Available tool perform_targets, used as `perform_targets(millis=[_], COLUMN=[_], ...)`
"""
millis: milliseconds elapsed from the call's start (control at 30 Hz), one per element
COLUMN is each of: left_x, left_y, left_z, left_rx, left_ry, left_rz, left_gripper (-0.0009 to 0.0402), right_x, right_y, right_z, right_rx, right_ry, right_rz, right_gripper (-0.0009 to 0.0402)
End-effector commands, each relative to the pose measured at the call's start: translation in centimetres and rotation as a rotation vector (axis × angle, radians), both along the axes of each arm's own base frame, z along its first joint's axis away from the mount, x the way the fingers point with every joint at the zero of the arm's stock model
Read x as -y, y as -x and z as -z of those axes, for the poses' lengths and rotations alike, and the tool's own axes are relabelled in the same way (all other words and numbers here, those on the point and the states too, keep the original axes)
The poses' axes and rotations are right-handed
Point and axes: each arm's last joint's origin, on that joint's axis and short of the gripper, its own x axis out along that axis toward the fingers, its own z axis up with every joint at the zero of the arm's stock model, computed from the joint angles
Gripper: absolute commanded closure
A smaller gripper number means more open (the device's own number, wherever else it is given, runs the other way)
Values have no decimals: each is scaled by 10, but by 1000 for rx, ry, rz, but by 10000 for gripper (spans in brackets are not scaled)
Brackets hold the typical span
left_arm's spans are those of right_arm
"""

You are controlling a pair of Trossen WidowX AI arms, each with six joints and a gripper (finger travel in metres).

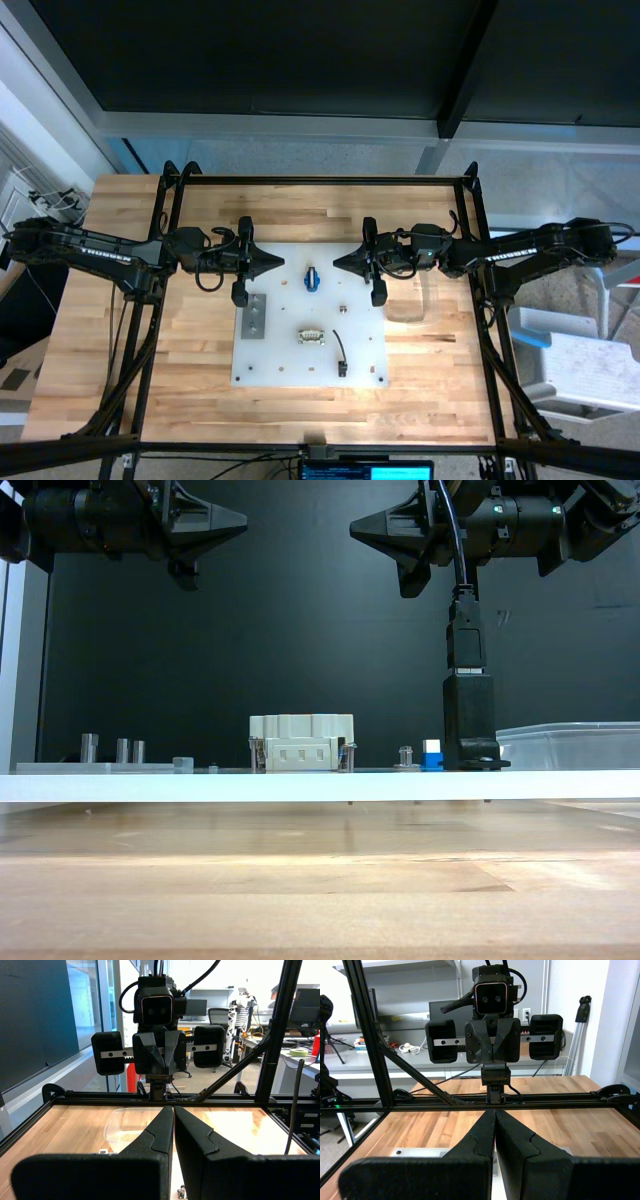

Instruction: Remove the USB connector from the USB hub and place in the container

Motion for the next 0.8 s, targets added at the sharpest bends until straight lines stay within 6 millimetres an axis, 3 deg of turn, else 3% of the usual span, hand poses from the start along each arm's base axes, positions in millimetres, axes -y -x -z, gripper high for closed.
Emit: perform_targets(millis=[33, 567, 800], left_x=[0, 0, 0], left_y=[0, 0, 0], left_z=[0, 0, 0], left_rx=[0, 0, 0], left_ry=[0, 0, 0], left_rz=[0, 0, 0], left_gripper=[392, 392, 392], right_x=[0, -1, -3], right_y=[0, 2, 12], right_z=[0, 0, -13], right_rx=[0, -22, -121], right_ry=[0, -59, -112], right_rz=[0, -21, -24], right_gripper=[393, 393, 393])
